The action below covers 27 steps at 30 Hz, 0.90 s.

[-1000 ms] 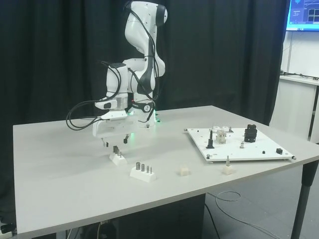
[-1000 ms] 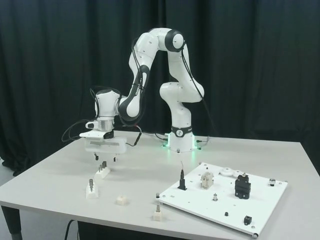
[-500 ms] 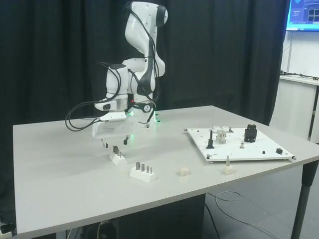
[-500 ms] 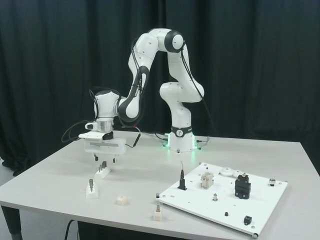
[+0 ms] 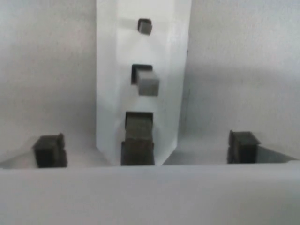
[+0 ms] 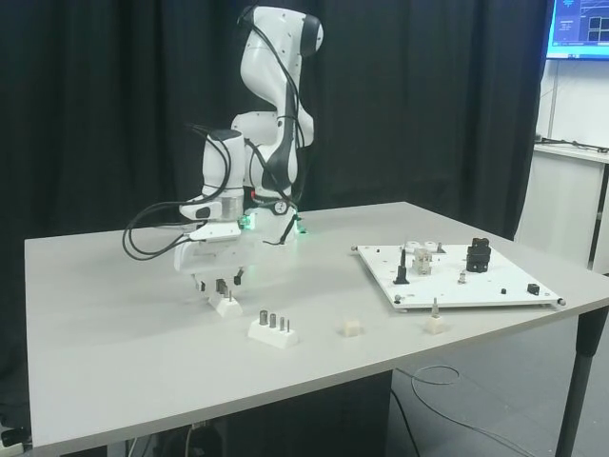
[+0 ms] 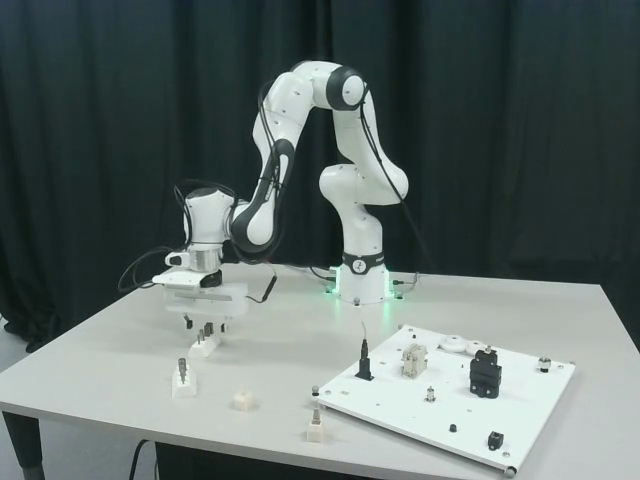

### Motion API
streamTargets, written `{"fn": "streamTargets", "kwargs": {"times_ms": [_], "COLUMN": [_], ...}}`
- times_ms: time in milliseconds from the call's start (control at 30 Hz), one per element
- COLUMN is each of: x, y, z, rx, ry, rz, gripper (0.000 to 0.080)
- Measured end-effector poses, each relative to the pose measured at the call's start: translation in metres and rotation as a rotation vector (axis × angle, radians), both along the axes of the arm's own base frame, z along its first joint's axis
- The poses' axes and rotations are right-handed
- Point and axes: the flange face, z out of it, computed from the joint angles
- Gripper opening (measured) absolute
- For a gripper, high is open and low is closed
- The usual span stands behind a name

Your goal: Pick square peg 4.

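A white holder (image 5: 110,70) carries three dark square pegs in a row: a small one (image 5: 145,26), a middle one (image 5: 149,84) and the largest (image 5: 138,131). My gripper (image 5: 145,149) hangs open just above it, its black fingertips (image 5: 49,151) far apart on either side of the holder. The largest peg stands in line between them, touched by neither. In the room views the gripper (image 6: 219,283) (image 7: 205,326) sits low over the holder (image 6: 226,306) (image 7: 205,345) on the grey table's left part. No marking shows which peg is number 4.
A second white holder with round pegs (image 6: 274,331) (image 7: 183,384) lies just in front of the first. Two small white blocks (image 6: 351,327) (image 6: 436,322) stand near the table's front edge. The white assembly board (image 6: 495,290) (image 7: 520,420) with black and white parts fills the right side.
The arm has swung a little to the left and lowered. The open gripper has come down from above the square-peg holder to just over it.
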Motion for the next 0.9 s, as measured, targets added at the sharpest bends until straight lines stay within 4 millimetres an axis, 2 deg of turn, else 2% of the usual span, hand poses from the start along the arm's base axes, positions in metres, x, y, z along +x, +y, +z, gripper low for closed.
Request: {"fn": "streamTargets", "kwargs": {"times_ms": [200,233,367,400,567,600,900], "x": [0.002,0.002,0.0016,0.0015,0.0023,0.0027,0.009], "y": [-0.0015,-0.0016,-0.0019,-0.002,-0.0026,-0.0028,-0.0044], "z": [-0.0046,-0.0054,-0.0081,-0.0086,-0.0089,-0.0087,-0.0037], "rx": [-0.002,-0.002,0.0,0.002,0.016,0.019,0.037], "ry": [0.009,0.011,0.019,0.021,0.036,0.037,0.048], "rz": [0.005,0.007,0.01,0.01,0.012,0.015,0.027], "gripper": [0.0752,0.0591,0.0591,0.0404,0.0404,0.022,0.022]}}
